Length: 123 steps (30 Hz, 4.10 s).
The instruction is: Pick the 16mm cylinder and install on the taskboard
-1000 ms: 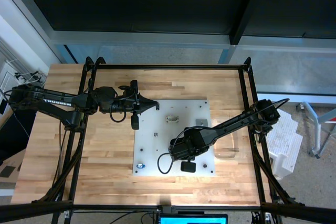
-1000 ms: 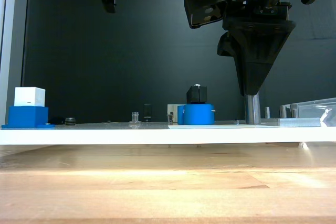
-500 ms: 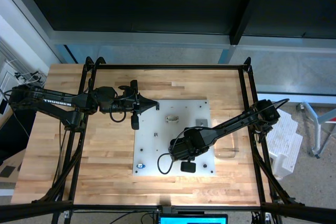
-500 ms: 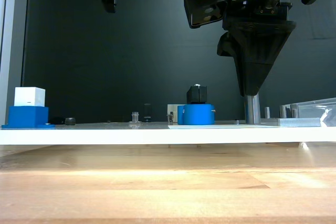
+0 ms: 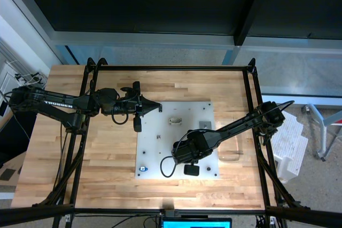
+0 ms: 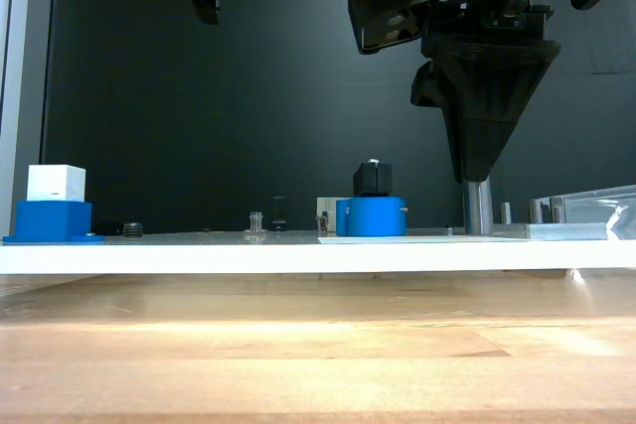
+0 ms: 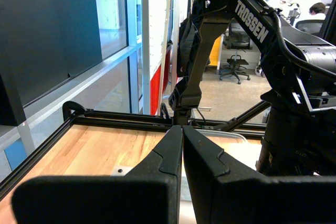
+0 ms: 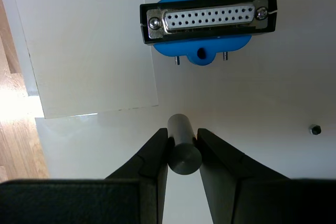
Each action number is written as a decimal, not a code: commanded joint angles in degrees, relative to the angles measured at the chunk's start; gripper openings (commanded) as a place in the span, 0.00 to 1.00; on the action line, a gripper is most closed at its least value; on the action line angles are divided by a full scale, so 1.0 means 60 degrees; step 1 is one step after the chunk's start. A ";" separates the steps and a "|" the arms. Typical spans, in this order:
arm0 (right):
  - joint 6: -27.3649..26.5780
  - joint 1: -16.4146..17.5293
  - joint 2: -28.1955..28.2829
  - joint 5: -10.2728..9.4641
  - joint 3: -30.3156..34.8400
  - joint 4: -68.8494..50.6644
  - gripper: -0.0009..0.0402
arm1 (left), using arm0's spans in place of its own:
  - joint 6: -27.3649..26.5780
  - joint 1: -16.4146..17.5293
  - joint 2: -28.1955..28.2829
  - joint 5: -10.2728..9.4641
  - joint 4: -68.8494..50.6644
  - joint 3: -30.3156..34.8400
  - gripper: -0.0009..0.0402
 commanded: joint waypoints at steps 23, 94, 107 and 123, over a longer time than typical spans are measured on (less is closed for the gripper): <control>-0.0113 -0.0022 -0.0481 0.0244 -0.0153 -0.0678 0.02 | 0.0004 0.0000 0.0004 0.0000 0.0004 0.0000 0.02; 0.0248 -0.0357 -0.0754 0.0153 -0.0940 0.0270 0.02 | 0.0004 0.0004 0.0004 0.0000 0.0004 0.0000 0.02; 0.0288 -0.0321 -0.0776 0.0160 -0.0940 -0.0058 0.02 | 0.0004 0.0004 0.0004 0.0000 0.0000 0.0000 0.02; 0.0259 -0.0302 -0.0729 0.0160 -0.0943 0.0412 0.04 | 0.0004 0.0000 0.0004 0.0000 0.0000 0.0000 0.02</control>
